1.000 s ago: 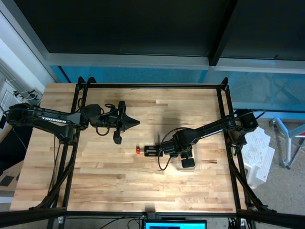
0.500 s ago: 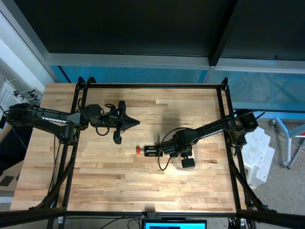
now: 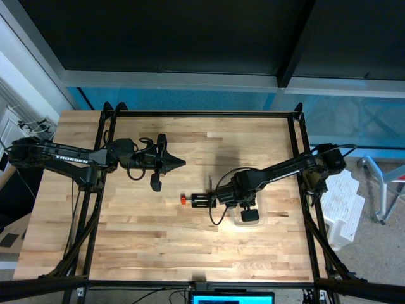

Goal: Pick the usb-c connector and install on the hub

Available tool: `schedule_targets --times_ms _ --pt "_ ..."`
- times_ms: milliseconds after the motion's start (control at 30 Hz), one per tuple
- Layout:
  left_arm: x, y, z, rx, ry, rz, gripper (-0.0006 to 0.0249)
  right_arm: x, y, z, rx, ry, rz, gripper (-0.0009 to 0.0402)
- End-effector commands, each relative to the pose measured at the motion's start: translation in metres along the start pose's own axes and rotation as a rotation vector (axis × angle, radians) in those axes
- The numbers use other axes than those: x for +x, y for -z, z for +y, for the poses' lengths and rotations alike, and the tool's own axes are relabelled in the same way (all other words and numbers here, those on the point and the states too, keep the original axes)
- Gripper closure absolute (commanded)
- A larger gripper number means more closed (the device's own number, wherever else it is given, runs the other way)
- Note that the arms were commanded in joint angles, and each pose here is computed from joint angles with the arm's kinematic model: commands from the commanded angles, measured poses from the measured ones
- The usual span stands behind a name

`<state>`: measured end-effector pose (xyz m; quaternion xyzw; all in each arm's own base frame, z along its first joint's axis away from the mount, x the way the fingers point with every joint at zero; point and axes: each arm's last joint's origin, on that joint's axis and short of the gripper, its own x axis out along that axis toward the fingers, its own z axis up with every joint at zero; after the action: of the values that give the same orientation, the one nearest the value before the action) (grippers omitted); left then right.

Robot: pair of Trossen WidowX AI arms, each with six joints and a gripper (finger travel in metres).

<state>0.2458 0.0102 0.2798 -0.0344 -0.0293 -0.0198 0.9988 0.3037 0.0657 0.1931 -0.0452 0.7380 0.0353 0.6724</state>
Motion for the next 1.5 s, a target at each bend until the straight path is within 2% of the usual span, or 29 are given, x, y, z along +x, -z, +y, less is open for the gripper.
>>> schedule_targets --times_ms 33,400,500,633,1133,1333,1500 --pt "0.000 0.000 0.000 0.000 0.000 0.000 0.0243 -0.012 0.006 -0.001 0.002 0.005 -0.034 0.0393" --pt "0.000 0.000 0.000 0.000 0.000 0.000 0.0243 -0.060 0.028 -0.006 0.038 -0.017 -0.268 0.0393" --pt "0.000 0.000 0.000 0.000 0.000 0.000 0.0243 -0.068 0.033 -0.008 0.046 -0.001 -0.327 0.0393" --pt "0.000 0.000 0.000 0.000 0.000 0.000 0.0243 -0.077 0.037 -0.010 0.057 -0.007 -0.402 0.0393" --pt "0.000 0.000 0.000 0.000 0.000 0.000 0.0243 -0.081 0.037 -0.015 0.095 -0.021 -0.489 0.0393" --pt "0.000 0.000 0.000 0.000 0.000 0.000 0.0243 -0.077 0.023 -0.014 0.105 -0.022 -0.497 0.0393" --pt "0.000 0.000 0.000 0.000 0.000 0.000 0.0243 -0.075 0.008 -0.015 0.103 0.008 -0.488 0.0393"
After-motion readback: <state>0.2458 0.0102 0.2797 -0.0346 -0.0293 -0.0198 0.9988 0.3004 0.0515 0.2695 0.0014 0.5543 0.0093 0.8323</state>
